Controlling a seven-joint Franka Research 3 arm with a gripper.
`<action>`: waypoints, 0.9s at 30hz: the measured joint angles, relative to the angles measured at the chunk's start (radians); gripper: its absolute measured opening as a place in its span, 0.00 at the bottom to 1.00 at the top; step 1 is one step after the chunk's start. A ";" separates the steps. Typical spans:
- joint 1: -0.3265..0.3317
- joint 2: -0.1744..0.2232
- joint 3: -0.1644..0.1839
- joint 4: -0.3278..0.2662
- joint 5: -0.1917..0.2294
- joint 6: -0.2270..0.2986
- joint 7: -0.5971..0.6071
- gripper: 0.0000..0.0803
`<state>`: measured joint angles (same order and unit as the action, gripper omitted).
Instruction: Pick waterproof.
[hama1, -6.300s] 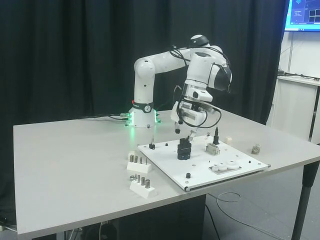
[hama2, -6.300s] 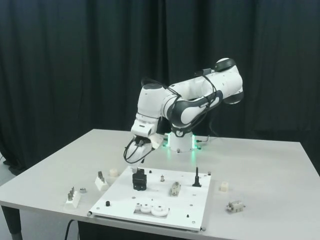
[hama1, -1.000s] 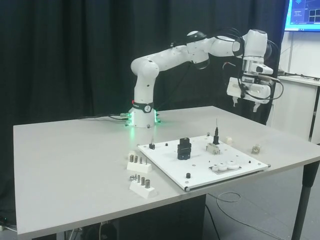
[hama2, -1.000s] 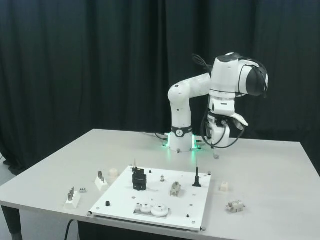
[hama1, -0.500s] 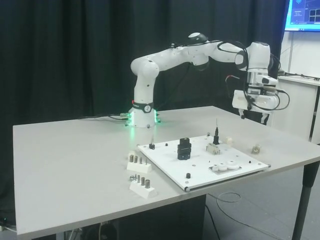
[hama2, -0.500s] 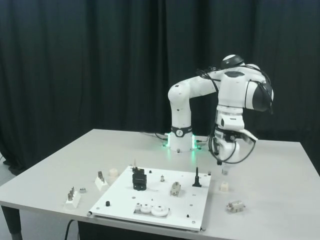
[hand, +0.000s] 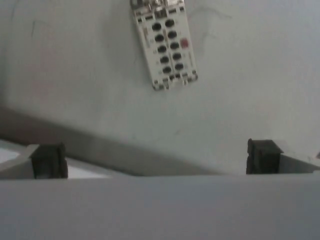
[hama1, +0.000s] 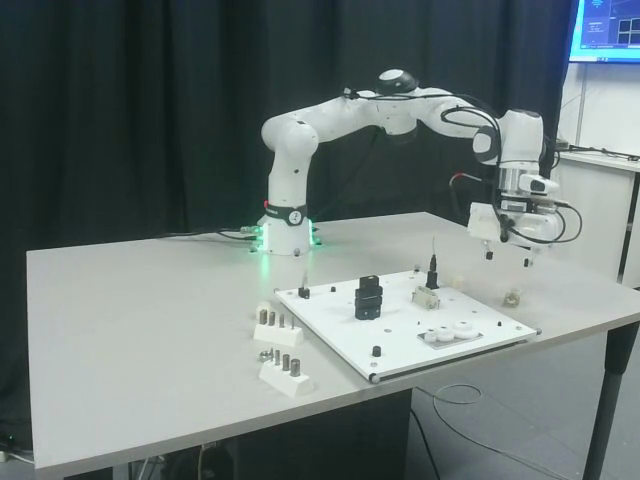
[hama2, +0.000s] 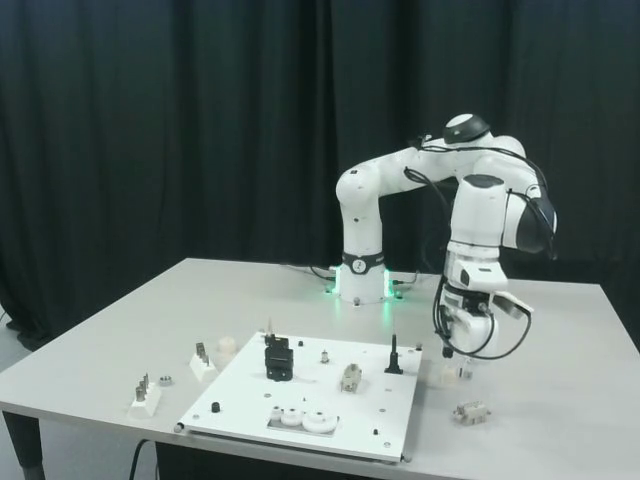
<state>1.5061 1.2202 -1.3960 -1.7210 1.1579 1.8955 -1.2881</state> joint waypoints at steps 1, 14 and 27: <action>0.000 0.000 0.005 0.000 0.000 0.002 0.001 1.00; 0.001 0.000 0.052 0.011 0.009 0.012 0.034 1.00; -0.003 0.000 0.090 0.021 0.012 0.035 0.046 1.00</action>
<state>1.5030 1.2202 -1.3057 -1.6999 1.1700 1.9300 -1.2425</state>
